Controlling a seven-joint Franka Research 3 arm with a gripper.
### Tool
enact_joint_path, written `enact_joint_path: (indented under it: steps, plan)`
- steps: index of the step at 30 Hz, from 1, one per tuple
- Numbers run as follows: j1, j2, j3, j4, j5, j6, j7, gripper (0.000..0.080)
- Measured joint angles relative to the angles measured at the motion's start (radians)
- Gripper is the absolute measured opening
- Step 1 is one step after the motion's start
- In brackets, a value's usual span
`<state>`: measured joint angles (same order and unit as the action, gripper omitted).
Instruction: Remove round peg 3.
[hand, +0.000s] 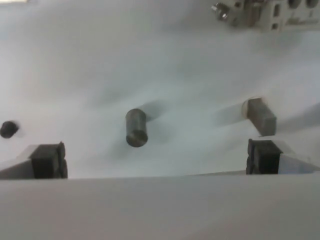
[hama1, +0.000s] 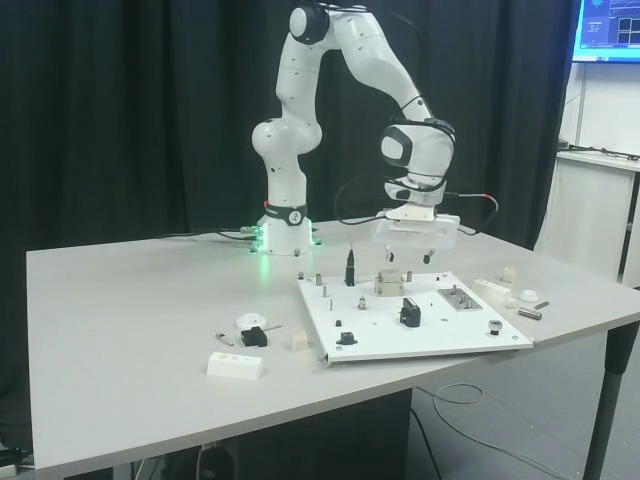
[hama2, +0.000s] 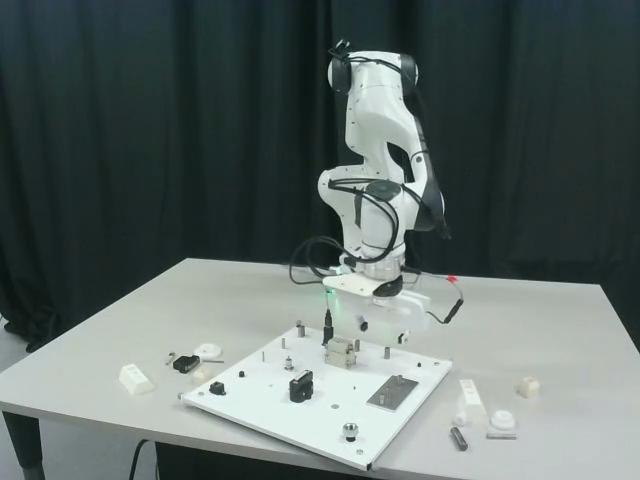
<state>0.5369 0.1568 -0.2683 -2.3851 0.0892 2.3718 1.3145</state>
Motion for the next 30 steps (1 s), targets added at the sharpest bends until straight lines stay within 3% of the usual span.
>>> enact_joint_path:
  steps: [14, 30]
  plan:
    - [0.000, 0.000, 0.033, -0.049, 0.021, 0.074, 0.026, 0.0800]
    - [0.000, 0.019, 0.046, -0.085, 0.024, 0.151, 0.040, 0.0800]
